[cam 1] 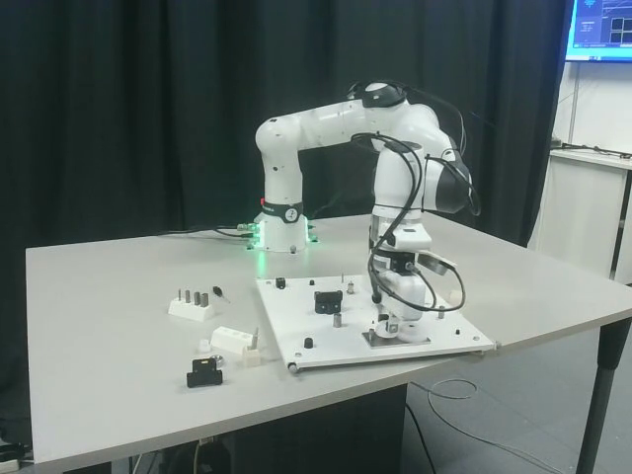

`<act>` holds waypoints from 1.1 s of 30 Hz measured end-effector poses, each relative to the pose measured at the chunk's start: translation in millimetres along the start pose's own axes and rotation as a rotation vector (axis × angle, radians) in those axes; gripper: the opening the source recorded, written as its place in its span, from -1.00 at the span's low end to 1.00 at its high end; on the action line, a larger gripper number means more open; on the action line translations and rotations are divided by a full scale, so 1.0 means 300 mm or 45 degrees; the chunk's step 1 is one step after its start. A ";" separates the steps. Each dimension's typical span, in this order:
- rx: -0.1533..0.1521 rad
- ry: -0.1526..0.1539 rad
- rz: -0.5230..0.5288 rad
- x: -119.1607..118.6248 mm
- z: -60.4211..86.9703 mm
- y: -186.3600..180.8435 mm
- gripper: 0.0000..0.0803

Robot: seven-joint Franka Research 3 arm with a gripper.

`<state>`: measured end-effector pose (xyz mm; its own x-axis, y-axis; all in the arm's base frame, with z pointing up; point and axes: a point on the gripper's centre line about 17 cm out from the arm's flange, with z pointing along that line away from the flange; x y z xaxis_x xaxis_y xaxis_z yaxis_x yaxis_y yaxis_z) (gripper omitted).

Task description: Insert medium gear.

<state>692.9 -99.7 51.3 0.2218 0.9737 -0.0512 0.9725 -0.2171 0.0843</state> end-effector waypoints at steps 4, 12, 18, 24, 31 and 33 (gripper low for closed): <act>-0.004 0.002 0.075 0.000 0.000 0.000 -0.31; -0.010 0.019 0.247 0.002 0.000 0.001 -0.31; -0.010 0.022 0.267 0.003 0.000 0.000 -0.31; -0.010 0.021 0.220 0.003 0.000 0.000 -0.31; -0.011 0.019 0.108 0.003 0.000 0.000 -0.31; -0.011 0.019 0.082 0.003 0.000 0.000 -0.31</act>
<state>693.1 -98.9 51.2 0.2827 0.9587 -0.0307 0.9556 -0.2788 0.0954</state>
